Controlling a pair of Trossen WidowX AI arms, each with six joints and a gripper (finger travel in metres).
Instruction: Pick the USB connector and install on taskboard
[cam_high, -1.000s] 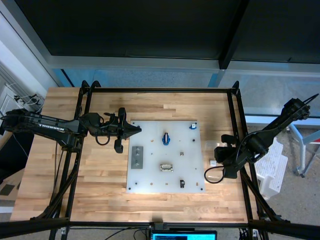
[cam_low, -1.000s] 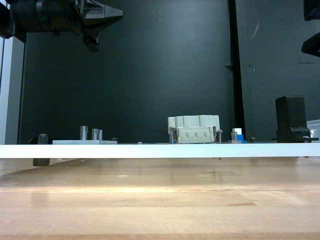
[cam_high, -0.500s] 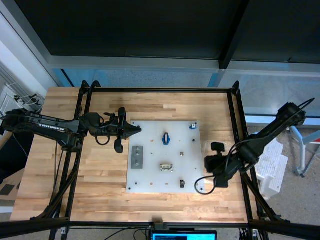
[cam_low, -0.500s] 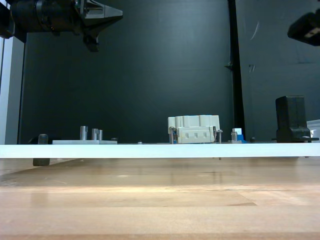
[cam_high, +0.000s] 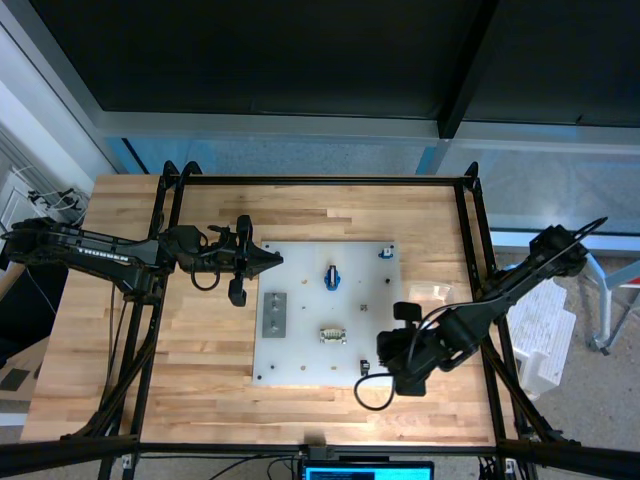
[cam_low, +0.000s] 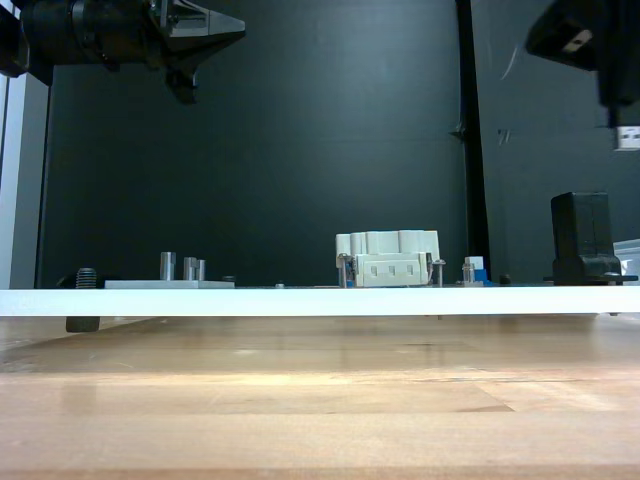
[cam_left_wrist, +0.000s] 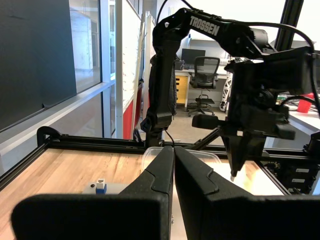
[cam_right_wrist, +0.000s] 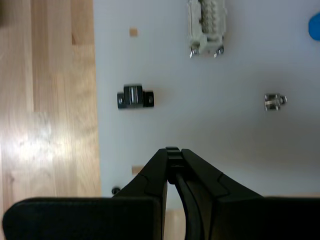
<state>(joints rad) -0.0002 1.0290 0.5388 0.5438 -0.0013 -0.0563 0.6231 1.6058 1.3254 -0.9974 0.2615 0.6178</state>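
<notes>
Over one taskboard, right gripper pinches one USB connector; left gripper hovers closed.

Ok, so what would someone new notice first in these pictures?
The right claw hangs over the near right corner of the taskboard, shut on the tiny black USB connector. The small black socket sits on the board close by. The left claw is shut too, parked high over the board's far left edge.

Right end effector above taskboard
</notes>
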